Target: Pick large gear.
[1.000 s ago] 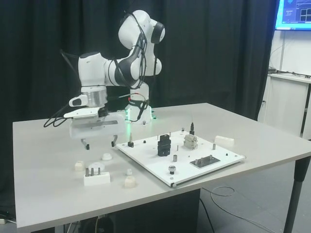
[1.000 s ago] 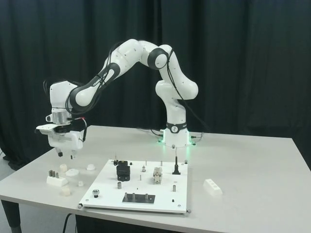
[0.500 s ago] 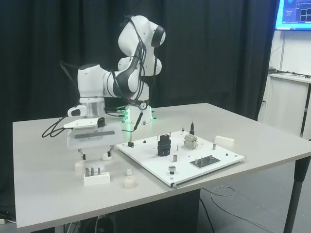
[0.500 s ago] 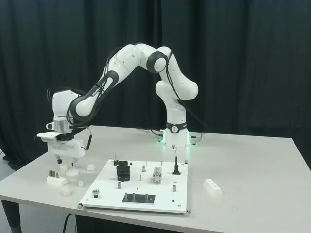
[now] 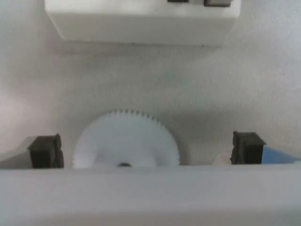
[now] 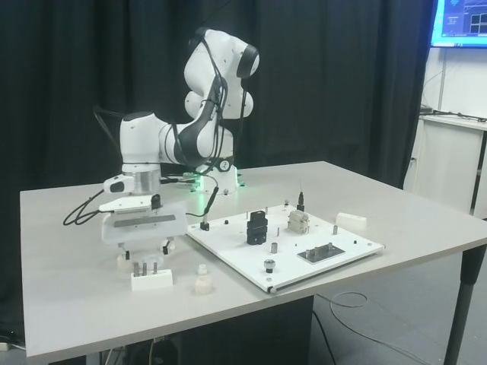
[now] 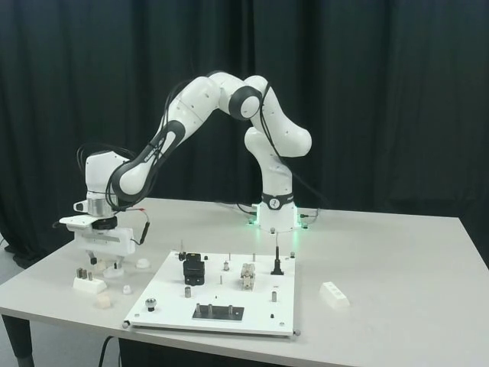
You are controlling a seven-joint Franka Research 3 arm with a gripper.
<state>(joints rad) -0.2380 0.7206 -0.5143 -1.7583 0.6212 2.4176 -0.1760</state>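
The large gear (image 5: 126,141) is white with fine teeth and lies flat on the grey table. In the wrist view it sits between my two black fingertips (image 5: 46,151), nearer to that one than to the other, and touches neither. My gripper (image 5: 146,149) is open and lowered close to the table, straddling the gear. In the first room view the gripper (image 6: 144,249) hangs low at the table's left part and its white body hides the gear. In the second room view the gripper (image 7: 103,261) is likewise down by the table.
A white block with pegs (image 6: 151,278) stands just in front of the gripper, also seen as the white block (image 5: 141,21). A small white part (image 6: 202,284) lies beside it. The white assembly board (image 6: 319,266) with fixtures lies to the right, and a small white box (image 6: 351,220) beyond it.
The arm has descended and moved toward the table's front, bringing the open gripper from above the table down around the large gear.
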